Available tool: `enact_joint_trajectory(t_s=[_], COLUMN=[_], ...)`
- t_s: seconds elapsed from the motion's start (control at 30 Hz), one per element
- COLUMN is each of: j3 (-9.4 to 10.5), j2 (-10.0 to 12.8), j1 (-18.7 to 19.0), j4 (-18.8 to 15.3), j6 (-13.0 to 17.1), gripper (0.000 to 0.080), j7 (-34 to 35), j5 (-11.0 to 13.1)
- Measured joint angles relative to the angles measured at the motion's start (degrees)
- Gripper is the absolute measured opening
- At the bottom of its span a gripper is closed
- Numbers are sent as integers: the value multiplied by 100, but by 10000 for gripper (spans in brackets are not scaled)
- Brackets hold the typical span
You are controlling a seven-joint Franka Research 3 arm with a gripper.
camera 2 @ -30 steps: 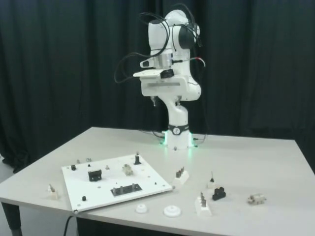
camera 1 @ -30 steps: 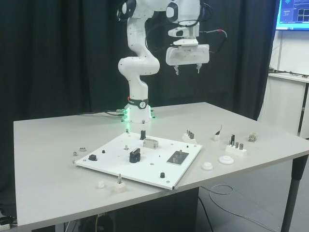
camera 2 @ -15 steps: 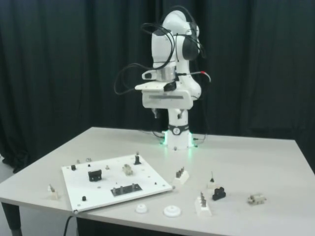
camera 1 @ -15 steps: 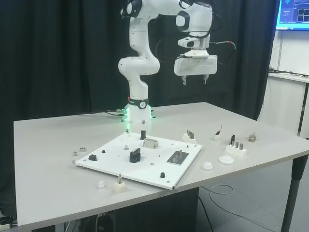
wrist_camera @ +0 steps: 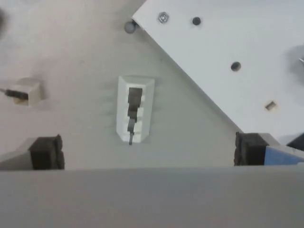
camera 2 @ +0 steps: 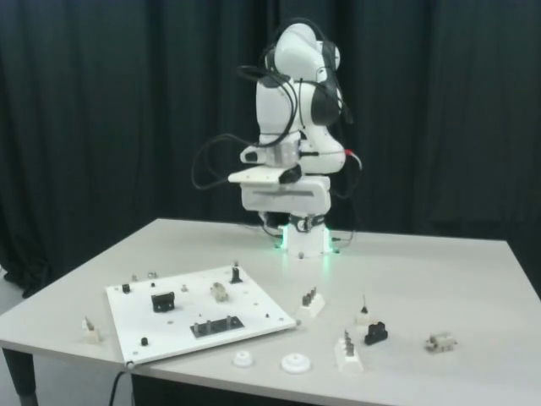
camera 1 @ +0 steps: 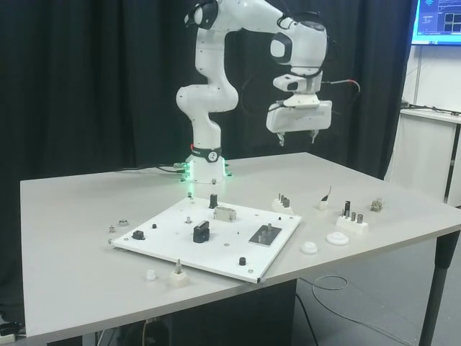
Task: Pick square peg 4.
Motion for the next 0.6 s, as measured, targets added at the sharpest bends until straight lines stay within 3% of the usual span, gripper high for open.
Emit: enact_joint_trajectory(t_s=[0.6], j3=[-6], j2=[840], j1=[85], j4=[200], j6=[37], gripper=[800], j7=[44], j5=[-17])
